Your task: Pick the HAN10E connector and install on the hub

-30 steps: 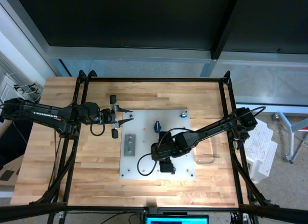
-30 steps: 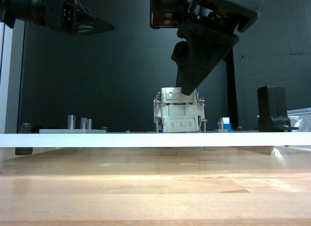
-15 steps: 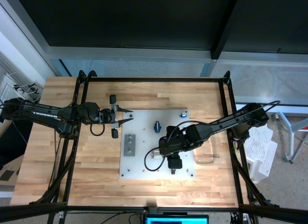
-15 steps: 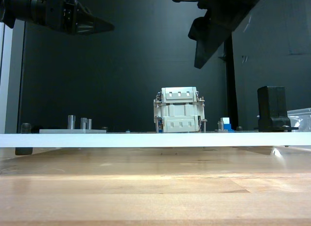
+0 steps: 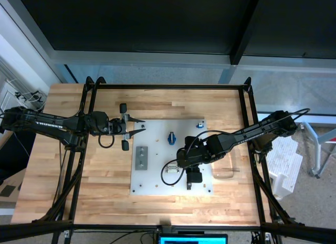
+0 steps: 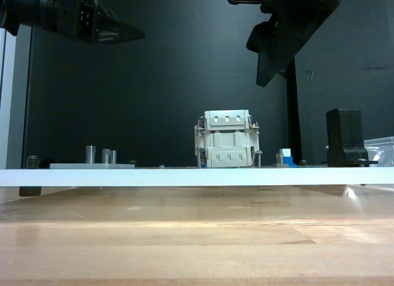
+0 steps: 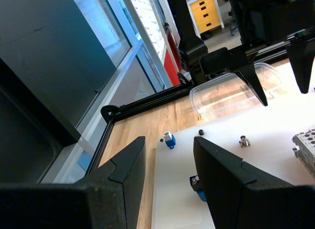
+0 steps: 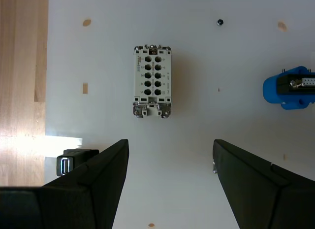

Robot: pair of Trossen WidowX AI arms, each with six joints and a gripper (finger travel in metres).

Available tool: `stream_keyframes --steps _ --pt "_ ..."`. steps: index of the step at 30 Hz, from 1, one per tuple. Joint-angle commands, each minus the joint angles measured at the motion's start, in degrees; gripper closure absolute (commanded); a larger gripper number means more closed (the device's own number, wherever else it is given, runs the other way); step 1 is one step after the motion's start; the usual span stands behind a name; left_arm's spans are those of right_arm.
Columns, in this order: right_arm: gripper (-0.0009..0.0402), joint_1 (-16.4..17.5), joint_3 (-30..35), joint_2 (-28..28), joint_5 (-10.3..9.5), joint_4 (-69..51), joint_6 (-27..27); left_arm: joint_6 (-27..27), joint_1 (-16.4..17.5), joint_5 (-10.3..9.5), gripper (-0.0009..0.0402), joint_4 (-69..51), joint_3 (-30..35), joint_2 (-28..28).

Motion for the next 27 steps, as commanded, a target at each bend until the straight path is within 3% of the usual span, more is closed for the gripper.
stream_keyframes --steps 1,3,7,10,16,19,22,26,27 --pt "0.0174 -0.1 -0.6 -1.7 0.39 1.2 -0.4 0.0 0.0 0.02 0.0262 0.0 0.0 0.0" --pt "0.0190 -0.5 -2.9 -4.7 1.62 4.1 -0.6 0.0 0.0 0.02 0.0262 0.0 0.0 0.0" --pt "0.0235 -3.1 -9.7 -12.2 2.16 12.8 -0.7 0.0 0.0 0.02 0.0262 0.0 0.0 0.0" --pt "0.0275 -5.4 -15.0 -18.4 4.70 19.5 -2.8 0.0 0.0 0.02 0.0262 0.0 0.0 0.0" --pt "0.0357 -11.3 -24.1 -28.4 4.26 35.5 -9.6 0.0 0.0 0.00 0.0262 0.0 0.0 0.0" --pt "0.0397 -14.2 -27.9 -32.2 1.49 42.0 -13.0 0.0 0.0 0.02 0.0262 0.0 0.0 0.0" --pt "0.0387 -17.2 -31.6 -34.9 -1.05 49.5 -13.5 0.0 0.0 0.00 0.0262 0.0 0.0 0.0" --pt "0.0395 -21.5 -36.3 -37.1 -8.09 59.7 -13.5 0.0 0.0 0.02 0.0262 0.0 0.0 0.0" --pt "0.0392 -22.4 -37.5 -37.6 -8.76 62.0 -13.4 0.0 0.0 0.02 0.0262 0.0 0.0 0.0"
